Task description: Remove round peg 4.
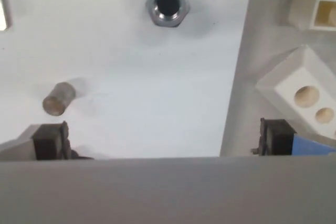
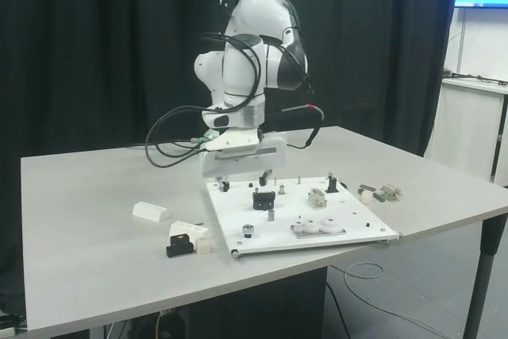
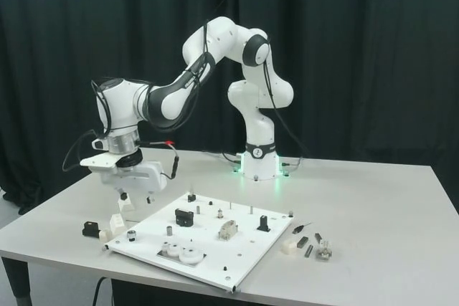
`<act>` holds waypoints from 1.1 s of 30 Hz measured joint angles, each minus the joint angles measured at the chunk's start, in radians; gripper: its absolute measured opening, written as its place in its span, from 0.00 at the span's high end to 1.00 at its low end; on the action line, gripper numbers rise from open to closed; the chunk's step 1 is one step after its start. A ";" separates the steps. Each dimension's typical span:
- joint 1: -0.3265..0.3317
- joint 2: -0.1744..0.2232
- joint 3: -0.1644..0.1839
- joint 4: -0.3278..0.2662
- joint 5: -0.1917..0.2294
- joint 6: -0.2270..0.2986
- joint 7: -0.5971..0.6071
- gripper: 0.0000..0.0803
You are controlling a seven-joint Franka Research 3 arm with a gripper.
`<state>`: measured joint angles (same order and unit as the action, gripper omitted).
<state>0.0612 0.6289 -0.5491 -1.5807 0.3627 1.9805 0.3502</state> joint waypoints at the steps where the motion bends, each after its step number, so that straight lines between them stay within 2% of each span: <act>1: 0.003 -0.003 0.000 -0.003 -0.002 0.000 0.004 0.00; 23: 0.076 -0.084 0.001 -0.102 -0.042 0.002 0.089 0.00; 33: 0.107 -0.118 0.002 -0.151 -0.064 0.033 0.128 0.00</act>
<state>0.1683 0.5106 -0.5476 -1.7321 0.2982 2.0132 0.4779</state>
